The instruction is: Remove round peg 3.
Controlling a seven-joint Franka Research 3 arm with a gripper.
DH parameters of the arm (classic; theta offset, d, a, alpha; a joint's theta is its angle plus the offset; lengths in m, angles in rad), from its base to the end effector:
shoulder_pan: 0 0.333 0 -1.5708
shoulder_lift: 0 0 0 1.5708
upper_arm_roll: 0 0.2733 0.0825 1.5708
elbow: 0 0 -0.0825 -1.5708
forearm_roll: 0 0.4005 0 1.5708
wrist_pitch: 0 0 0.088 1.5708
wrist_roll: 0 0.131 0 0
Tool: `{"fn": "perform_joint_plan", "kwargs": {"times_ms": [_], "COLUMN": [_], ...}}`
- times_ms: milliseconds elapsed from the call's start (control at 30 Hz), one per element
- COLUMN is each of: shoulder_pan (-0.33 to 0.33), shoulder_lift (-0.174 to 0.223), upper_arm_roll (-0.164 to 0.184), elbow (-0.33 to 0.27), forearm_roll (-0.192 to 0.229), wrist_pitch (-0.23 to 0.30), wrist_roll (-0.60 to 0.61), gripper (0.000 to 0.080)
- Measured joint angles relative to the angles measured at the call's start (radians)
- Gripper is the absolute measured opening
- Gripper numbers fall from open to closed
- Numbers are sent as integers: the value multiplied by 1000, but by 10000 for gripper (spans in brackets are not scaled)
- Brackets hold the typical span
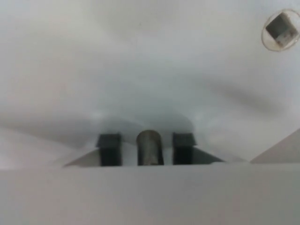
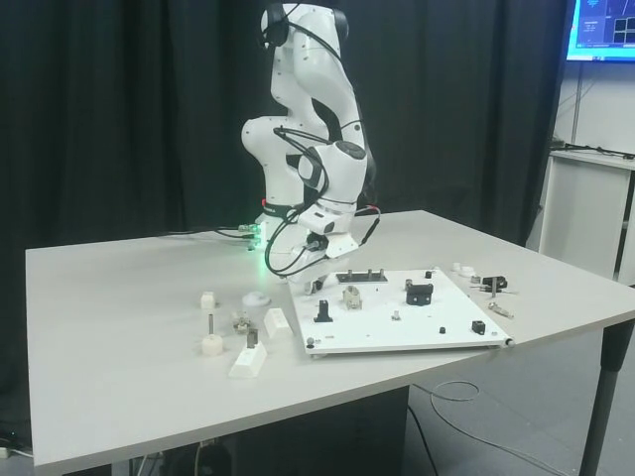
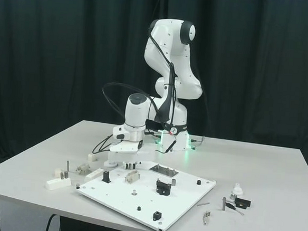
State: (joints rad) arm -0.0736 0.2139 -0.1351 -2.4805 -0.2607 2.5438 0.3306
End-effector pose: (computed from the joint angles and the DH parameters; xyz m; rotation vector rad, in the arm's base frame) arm 0.4431 -0.0991 0.1154 2.9308 -0.4601 -0.2094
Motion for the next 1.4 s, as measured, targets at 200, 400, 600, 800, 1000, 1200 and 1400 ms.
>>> {"fn": "perform_joint_plan", "kwargs": {"times_ms": [200, 400, 600, 800, 1000, 1200, 1400], "shoulder_pan": [0, 0, 0, 2, 3, 6, 8], "shoulder_lift": [0, 0, 0, -1, -13, -41, -79], "upper_arm_roll": [-1, -2, -2, -2, -2, -2, -2], "elbow": [2, 2, 2, 2, 3, 8, 18], "forearm_roll": [0, 0, 0, 0, 0, 0, -2], "wrist_pitch": [2, 2, 2, 1, -14, -56, -111], "wrist_roll": [0, 0, 0, 0, -8, -17, -17], "gripper": [354, 113, 114, 114, 114, 113, 113]}}
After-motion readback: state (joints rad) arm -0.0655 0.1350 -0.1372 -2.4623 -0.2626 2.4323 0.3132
